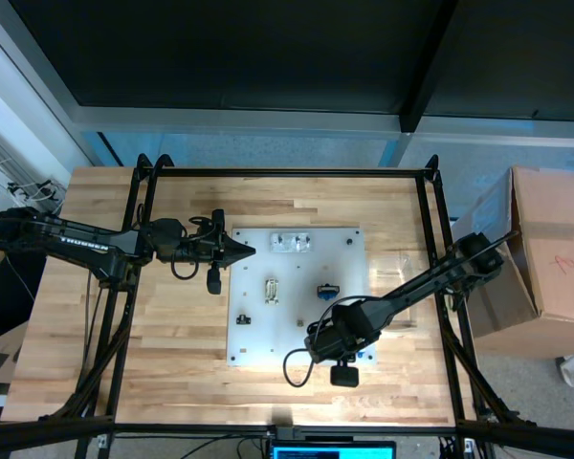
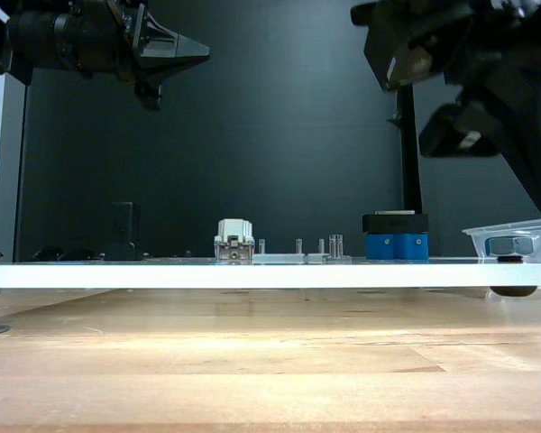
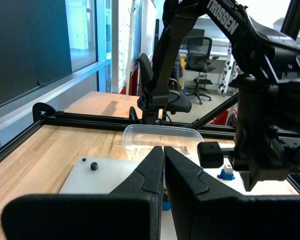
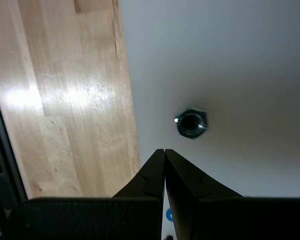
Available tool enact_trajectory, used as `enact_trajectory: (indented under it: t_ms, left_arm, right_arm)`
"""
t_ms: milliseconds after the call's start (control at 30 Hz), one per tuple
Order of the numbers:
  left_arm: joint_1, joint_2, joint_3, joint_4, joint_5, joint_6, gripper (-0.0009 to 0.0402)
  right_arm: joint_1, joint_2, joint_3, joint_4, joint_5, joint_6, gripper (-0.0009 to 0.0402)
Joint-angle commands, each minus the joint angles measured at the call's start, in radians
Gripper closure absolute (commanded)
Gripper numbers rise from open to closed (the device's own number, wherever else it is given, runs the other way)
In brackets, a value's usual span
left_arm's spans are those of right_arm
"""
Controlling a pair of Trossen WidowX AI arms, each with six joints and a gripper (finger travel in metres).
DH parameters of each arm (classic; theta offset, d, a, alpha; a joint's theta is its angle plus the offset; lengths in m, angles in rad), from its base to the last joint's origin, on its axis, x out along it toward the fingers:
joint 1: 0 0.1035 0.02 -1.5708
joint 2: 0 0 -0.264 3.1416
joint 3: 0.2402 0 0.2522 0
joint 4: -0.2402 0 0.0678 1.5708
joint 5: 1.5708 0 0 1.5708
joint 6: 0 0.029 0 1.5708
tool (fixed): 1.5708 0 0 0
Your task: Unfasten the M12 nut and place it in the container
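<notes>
The M12 nut (image 4: 191,123), silver and hexagonal with a dark bore, sits on its stud on the white board (image 1: 258,330), untouched. In the low view it stands in front of the clear container (image 2: 514,228). A blue block (image 2: 395,245) stands nearby. The right gripper (image 4: 164,152) points down just beside the nut, fingers clenched on nothing. The left gripper (image 3: 163,150) is held high over the board's left edge, fingers pressed together and empty.
</notes>
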Motion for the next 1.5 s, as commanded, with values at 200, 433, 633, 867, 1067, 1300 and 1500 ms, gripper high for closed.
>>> enact_trajectory:
  t_ms: [200,433,633,867,1067,1300,1500]
  left_arm:
    - [0.0,0.0,0.0,0.0,0.0,0.0,0.0393]
    - [0.0,0.0,0.0,0.0,0.0,0.0,0.0393]
    - [0.0,0.0,0.0,0.0,0.0,0.0,0.0393]
    - [0.0,0.0,0.0,0.0,0.0,0.0,0.0393]
    - [0.0,0.0,0.0,0.0,0.0,0.0,0.0393]
    - [0.0,0.0,0.0,0.001,0.0,0.0,0.0393]
    - [0.0,0.0,0.0,0.001,0.0,0.0,0.0393]
  right_arm:
    - [0.002,0.031,-0.001,0.04,0.009,-0.007,0.0393]
    - [0.001,0.03,-0.001,0.016,0.039,-0.006,0.0393]
    - [0.001,0.03,-0.001,0.008,0.061,-0.002,0.0393]
    - [0.0,0.029,-0.001,0.005,0.073,-0.002,0.0393]
    - [0.0,-0.002,0.005,-0.113,0.348,0.095,0.0393]
    - [0.001,-0.023,0.006,-0.128,0.286,0.096,0.0393]
    - [0.005,-0.023,0.008,-0.095,0.097,0.035,0.0393]
